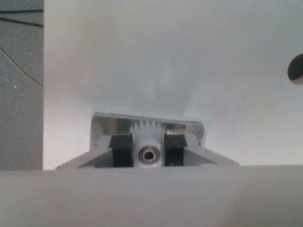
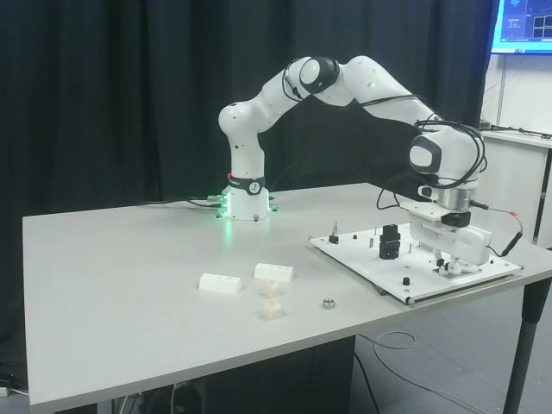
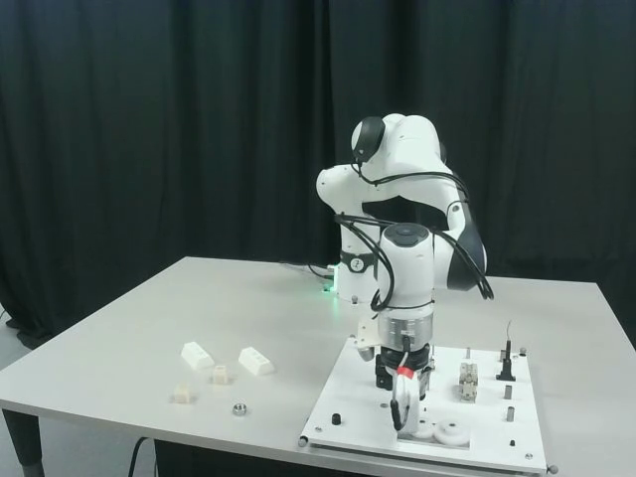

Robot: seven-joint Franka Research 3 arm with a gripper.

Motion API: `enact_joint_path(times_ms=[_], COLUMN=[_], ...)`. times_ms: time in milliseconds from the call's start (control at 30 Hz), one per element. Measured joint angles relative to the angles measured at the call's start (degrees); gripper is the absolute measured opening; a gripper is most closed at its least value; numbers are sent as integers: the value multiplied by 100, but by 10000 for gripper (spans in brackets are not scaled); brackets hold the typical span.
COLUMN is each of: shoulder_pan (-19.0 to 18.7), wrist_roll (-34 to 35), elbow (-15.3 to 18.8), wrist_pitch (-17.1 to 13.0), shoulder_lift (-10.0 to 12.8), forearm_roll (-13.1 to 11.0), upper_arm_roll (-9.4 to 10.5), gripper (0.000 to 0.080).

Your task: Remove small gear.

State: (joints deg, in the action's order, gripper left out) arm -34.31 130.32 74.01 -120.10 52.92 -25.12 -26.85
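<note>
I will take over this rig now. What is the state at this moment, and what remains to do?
End effector: shut on the small gear, fingers on both sides of it.
Position: low over the white board, at its front edge near two larger white gears.
Done: gear is gripped. Whether it is already lifted off its place, I cannot tell.
Left: lift it up, carry it away from the board, set it on the grey table, release.

You are looking at black curtains [image 3: 149, 129] hanging behind the grey bench [image 2: 121, 276], with a lit screen [image 2: 523, 26] glowing in the corner.
</note>
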Motion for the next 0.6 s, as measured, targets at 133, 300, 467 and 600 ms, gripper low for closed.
enact_joint_path(times_ms=[133,300,467,600], shoulder_pan=[0,0,-4,-13], wrist_roll=[1,1,-10,-52], elbow=[0,0,0,0], wrist_pitch=[10,20,25,27], shoulder_lift=[5,8,9,9], forearm_roll=[-75,-126,-127,-125], upper_arm_roll=[-19,-35,-41,-50], gripper=[157,139,139,139])
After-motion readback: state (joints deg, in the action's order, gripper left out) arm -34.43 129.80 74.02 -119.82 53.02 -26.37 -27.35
